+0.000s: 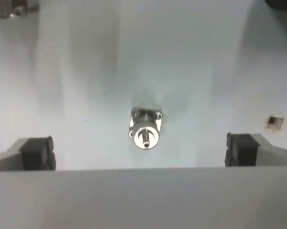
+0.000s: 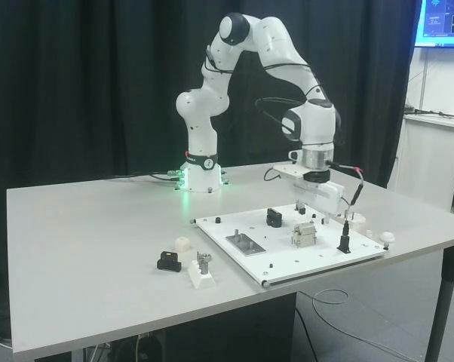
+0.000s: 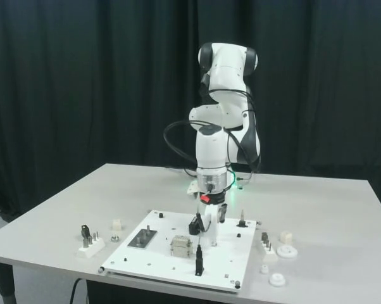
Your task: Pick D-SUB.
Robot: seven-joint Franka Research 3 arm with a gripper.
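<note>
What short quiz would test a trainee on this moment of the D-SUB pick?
1. True or false: the hand is shut on a part.
2. Multiple choice: in the wrist view, the small metal connector is A) standing on the white board, between the open fingers; B) lifted in the grip; C) lying on a black tray.
3. Fill in: the white board rests on the grey ___.

Key: 1 false, the fingers stand wide apart and hold nothing. 2 A. 3 table.
</note>
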